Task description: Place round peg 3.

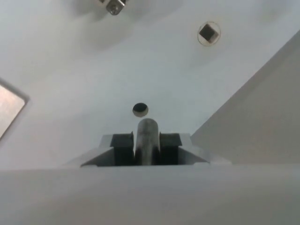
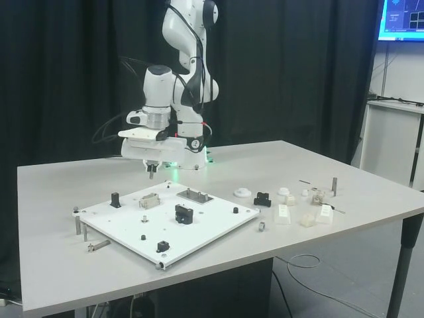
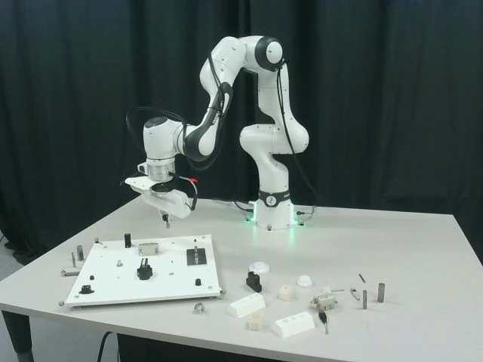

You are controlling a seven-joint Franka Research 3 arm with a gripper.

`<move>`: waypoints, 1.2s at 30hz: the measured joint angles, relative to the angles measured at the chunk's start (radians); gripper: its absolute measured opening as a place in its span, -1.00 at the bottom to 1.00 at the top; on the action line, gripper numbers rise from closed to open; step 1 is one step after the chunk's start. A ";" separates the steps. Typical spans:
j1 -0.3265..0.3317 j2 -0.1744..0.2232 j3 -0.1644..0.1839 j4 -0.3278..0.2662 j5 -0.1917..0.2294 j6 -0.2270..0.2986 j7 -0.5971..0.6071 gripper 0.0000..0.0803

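White Franka arm (image 3: 226, 83) reaches out over the far edge of the white assembly board (image 2: 199, 228), which lies flat on the grey surface (image 2: 318, 165).

Hand (image 1: 146, 147): black fingers clamped on a grey round peg (image 1: 147, 136), held upright, tip down. Peg hangs in the air above the board, not touching it. In the wrist view a small round hole (image 1: 140, 109) in the board sits just beyond the peg's tip. A square socket (image 1: 208, 33) lies further off on the same board.

Board also carries several black fixtures, e.g. a black block (image 2: 183, 214) near its middle, and a grey rectangular recess (image 2: 194, 195).

Loose parts on the surface beside the board: white blocks (image 3: 294, 324), white round caps (image 3: 259, 267), a standing grey pin (image 3: 381, 292).

Green light at the arm's base (image 3: 253, 219).

No brand marks or labels legible on arm, board or parts; a screen (image 2: 403, 20) at the corner of the first room view shows marks too small to read, possibly text.
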 joint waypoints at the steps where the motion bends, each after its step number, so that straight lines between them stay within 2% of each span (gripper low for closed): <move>1: 0.000 0.000 0.000 0.000 0.000 0.001 0.000 -0.72; 8: 0.013 -0.002 0.005 0.000 0.001 0.007 0.000 -0.72; 19: 0.056 -0.018 0.032 0.000 0.010 0.025 0.000 -0.72; 29: 0.112 -0.030 0.071 0.000 0.055 0.044 0.014 -0.72; 36: 0.160 -0.033 0.110 0.001 0.079 0.050 0.067 -0.72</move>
